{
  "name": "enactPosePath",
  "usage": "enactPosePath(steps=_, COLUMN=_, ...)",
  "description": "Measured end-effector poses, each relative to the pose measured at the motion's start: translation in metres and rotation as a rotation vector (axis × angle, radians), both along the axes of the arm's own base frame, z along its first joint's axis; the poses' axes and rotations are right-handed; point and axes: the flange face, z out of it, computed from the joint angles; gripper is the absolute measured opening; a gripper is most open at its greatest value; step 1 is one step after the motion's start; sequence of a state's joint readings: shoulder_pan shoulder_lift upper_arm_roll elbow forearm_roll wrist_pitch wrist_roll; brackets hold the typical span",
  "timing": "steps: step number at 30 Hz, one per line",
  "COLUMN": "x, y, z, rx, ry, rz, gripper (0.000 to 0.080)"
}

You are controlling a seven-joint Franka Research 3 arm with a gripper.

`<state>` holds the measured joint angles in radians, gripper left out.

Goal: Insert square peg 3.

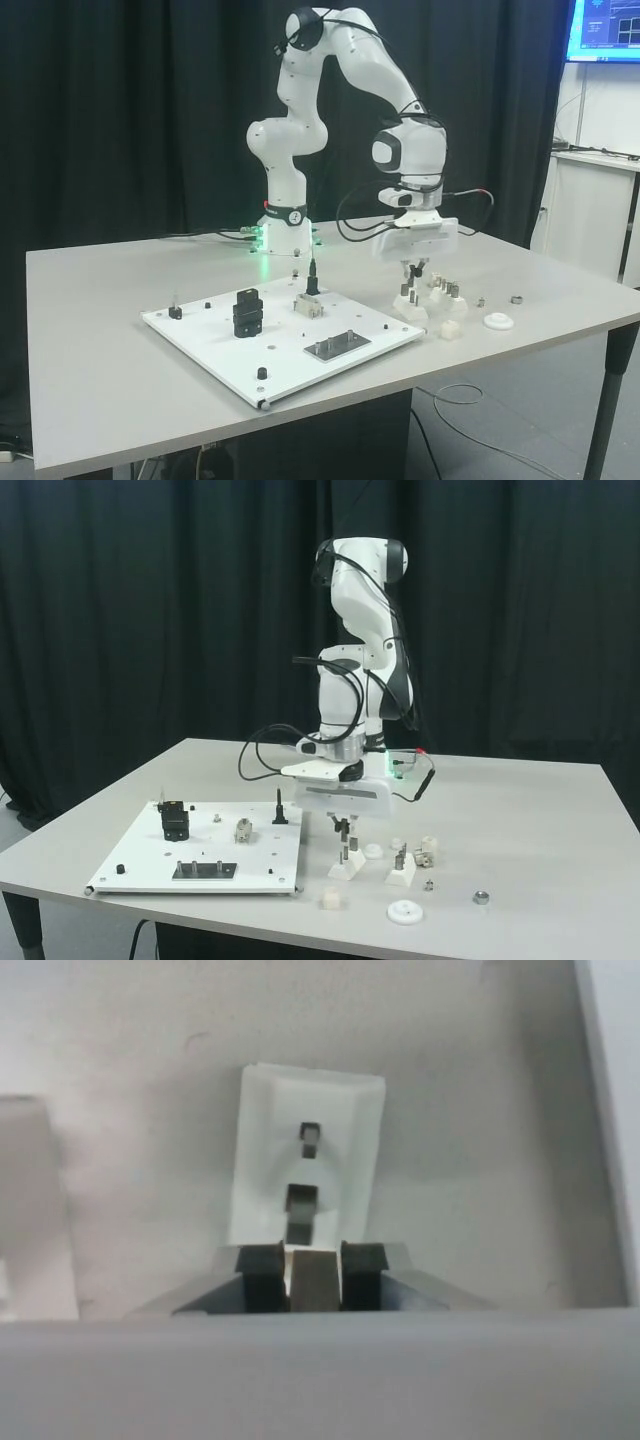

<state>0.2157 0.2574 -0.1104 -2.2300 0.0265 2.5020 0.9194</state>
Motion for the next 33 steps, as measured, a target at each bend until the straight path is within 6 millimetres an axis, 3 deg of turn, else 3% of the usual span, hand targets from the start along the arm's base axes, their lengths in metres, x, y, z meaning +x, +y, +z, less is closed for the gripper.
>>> enactPosePath(steps=11, x=0.002, y=-0.027, z=0.013, rx=-0.012, ry=0.002, rz=0.099, gripper=0.0115)
enactPosePath(steps=33, x=0.0, y=-0.111, z=0.02, rx=-0.051, ry=0.013, rz=0.257, gripper=0.0115)
